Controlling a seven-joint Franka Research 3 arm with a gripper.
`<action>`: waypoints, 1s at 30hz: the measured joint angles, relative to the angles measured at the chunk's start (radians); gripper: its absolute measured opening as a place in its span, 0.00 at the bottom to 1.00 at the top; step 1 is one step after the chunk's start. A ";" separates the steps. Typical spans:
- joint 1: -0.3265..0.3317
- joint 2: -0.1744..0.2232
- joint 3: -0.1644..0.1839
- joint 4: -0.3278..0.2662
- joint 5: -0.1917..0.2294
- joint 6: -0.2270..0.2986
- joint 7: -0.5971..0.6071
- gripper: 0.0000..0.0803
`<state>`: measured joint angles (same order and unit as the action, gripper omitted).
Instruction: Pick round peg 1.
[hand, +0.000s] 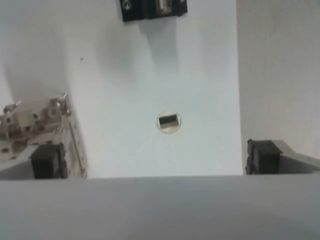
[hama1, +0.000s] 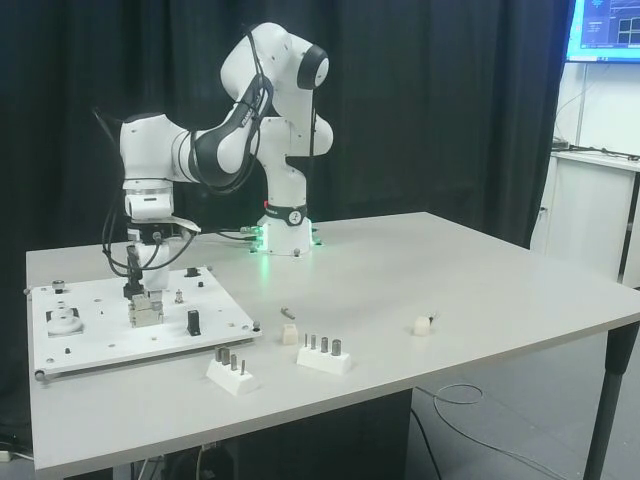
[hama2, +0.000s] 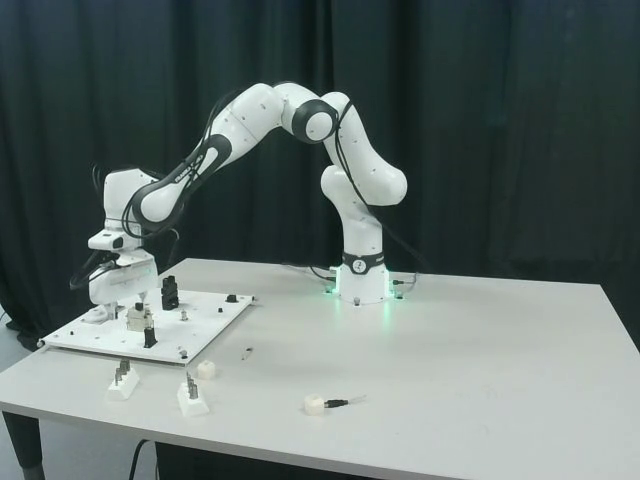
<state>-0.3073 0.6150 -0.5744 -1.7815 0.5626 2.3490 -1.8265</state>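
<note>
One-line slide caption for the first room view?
White Franka arm reaches over the white board, gripper low above it; peg holders sit nearby.

Arm (hama1: 215, 140): white, bent over frame left | Gripper (hama1: 138, 270): low above white board (hama1: 140, 325) at lower left, finger state unclear | Two peg holders (hama1: 322, 352) at lower centre on grey table (hama1: 450, 270) | Base light (hama1: 262, 235): green

white board (hama1: 100, 340): metal block (hama1: 145, 311), black post (hama1: 193, 321) obstruct | table right (hama1: 450, 270): open
</note>
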 joint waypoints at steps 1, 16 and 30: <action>0.000 -0.001 -0.002 0.000 0.000 0.000 0.000 1.00; 0.003 -0.022 -0.037 0.000 -0.024 -0.045 0.009 1.00; 0.004 -0.035 -0.050 -0.001 -0.025 -0.091 0.037 1.00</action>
<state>-0.3030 0.5799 -0.6247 -1.7821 0.5378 2.2577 -1.7895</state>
